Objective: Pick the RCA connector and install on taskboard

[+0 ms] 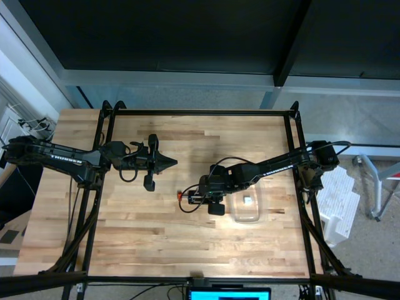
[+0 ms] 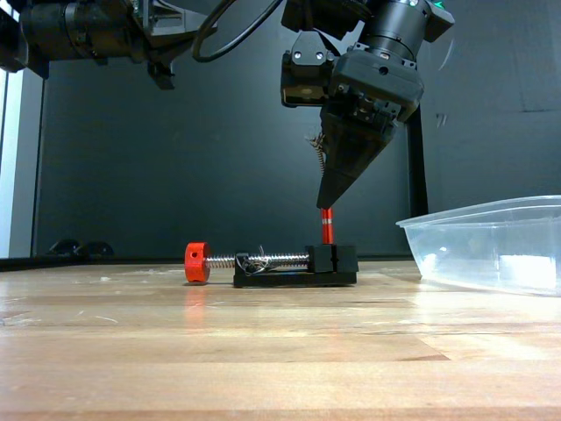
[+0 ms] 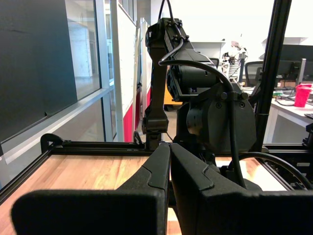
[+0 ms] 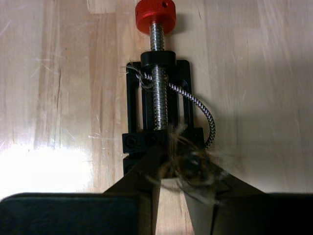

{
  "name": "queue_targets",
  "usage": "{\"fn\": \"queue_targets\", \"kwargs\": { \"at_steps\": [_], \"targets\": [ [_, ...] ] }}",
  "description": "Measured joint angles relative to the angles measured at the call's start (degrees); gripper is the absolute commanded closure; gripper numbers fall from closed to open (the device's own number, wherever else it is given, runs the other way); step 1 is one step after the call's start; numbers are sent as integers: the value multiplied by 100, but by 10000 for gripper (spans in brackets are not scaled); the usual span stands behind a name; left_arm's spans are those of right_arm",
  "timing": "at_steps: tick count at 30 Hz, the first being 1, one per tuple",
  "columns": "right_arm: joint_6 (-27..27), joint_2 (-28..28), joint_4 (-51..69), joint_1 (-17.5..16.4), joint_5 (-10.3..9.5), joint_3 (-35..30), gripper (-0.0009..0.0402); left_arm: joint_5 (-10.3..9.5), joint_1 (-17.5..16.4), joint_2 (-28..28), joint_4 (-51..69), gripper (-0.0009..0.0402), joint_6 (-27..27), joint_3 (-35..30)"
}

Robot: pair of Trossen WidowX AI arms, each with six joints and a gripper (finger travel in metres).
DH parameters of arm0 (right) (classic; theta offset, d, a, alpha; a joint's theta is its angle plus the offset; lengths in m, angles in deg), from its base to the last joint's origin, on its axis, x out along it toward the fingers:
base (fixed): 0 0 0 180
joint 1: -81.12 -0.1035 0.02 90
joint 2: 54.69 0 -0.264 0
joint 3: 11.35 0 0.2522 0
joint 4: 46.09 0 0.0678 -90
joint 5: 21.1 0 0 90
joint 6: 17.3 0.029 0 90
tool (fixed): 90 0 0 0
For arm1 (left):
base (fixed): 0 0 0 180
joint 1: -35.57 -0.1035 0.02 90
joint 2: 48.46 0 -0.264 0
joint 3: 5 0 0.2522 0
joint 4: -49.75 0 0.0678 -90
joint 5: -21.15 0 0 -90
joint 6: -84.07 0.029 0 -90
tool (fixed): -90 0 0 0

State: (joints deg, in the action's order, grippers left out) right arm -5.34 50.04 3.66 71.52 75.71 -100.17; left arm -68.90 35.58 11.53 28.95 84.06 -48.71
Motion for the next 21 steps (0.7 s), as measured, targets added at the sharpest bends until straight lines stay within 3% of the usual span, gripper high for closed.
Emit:
{"fn": "queue_targets", "kwargs": {
  "at_steps": [12,21],
  "targets": [
    [-2,-225,297,-9,4,-35,232,0,0,0,0,393,0,0],
    [-11,-555,614,-50,7,-37,221,2,0,0,0,393,0,0]
  ]
}}
